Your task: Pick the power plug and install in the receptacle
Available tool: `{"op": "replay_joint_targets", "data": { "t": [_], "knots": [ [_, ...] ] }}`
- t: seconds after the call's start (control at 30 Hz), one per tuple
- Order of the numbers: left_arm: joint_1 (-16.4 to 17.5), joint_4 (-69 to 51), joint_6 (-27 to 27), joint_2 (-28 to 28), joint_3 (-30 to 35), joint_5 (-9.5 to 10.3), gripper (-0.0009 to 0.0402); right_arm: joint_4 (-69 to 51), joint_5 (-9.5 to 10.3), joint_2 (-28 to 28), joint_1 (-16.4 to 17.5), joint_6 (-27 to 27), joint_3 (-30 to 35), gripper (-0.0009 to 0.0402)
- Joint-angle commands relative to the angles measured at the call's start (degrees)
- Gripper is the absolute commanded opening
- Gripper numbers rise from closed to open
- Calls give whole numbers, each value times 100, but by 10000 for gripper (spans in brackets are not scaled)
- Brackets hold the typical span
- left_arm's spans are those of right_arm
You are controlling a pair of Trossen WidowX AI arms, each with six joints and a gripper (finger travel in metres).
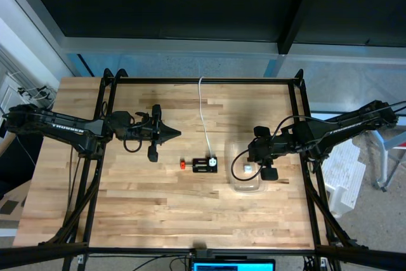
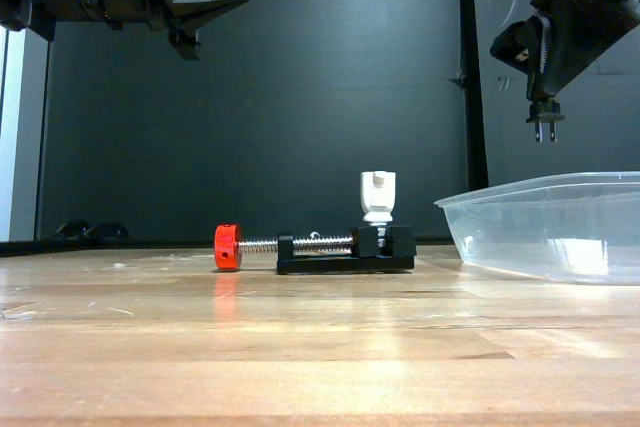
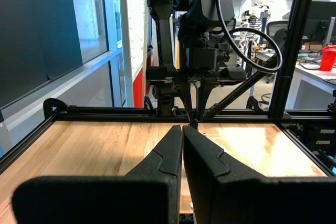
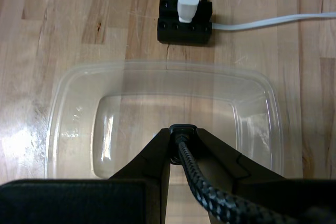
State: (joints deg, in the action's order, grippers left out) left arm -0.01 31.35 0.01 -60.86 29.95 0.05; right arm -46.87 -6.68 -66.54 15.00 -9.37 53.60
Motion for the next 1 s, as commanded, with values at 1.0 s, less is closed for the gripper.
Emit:
{"op": "replay_joint_targets", "data": {
  "t": [1.0],
  "knots": [
    [0,2,-2,0,0,-2,0,1143,-142,-2662,-372,98,1843,0]
  ]
}}
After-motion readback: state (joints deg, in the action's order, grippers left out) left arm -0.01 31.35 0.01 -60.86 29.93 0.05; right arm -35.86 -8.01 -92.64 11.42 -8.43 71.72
